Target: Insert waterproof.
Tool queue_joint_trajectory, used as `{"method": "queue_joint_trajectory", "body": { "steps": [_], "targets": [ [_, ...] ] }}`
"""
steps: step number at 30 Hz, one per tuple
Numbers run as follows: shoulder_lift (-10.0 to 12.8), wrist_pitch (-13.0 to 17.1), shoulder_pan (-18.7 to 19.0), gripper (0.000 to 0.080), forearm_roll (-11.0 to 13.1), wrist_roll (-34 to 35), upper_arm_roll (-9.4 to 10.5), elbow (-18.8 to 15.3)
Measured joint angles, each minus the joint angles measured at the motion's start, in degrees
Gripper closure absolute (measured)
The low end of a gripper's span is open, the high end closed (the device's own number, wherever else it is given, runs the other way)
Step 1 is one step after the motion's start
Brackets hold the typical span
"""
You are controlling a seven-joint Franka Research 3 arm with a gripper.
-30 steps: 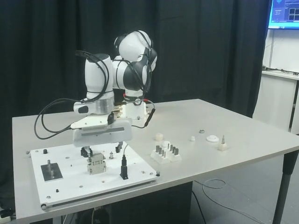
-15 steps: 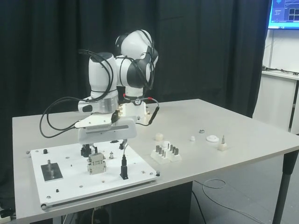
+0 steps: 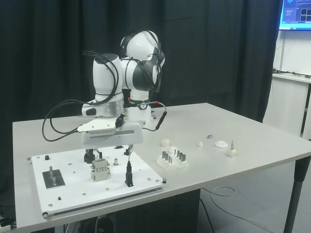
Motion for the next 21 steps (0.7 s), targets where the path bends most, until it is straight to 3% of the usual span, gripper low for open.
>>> {"method": "queue_joint_trajectory", "body": {
  "steps": [21],
  "targets": [
    [0.0, 1.75, 0.05, 0.0003, 1.77, 0.07, -0.01, -1.57]
  ]
}}
